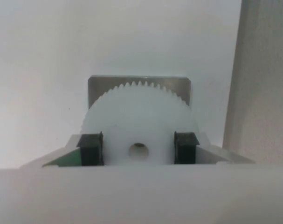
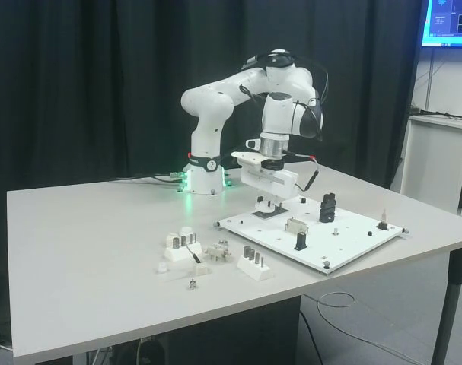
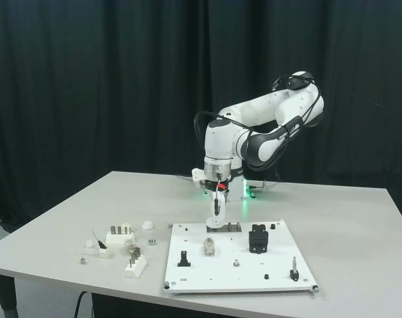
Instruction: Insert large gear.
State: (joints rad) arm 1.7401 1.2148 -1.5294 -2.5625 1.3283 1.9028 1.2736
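No readable writing anywhere; the screen (image 2: 450, 21) at the first room view's corner is showing marks too small to read. Jaws (image 1: 138, 147) are gripping the white large gear (image 1: 139, 123), black fingertips (image 1: 91, 148) pressing on both sides of its hub hole. Gear is hanging over the grey plate (image 1: 139, 84) at the back of the white board (image 2: 314, 234) on the grey counter (image 2: 86, 228). Gear's lower part is being cut off by the wrist body. From both room views the gear is hard to make out. Small parts (image 3: 124, 246) are sitting beside the board, details unclear.
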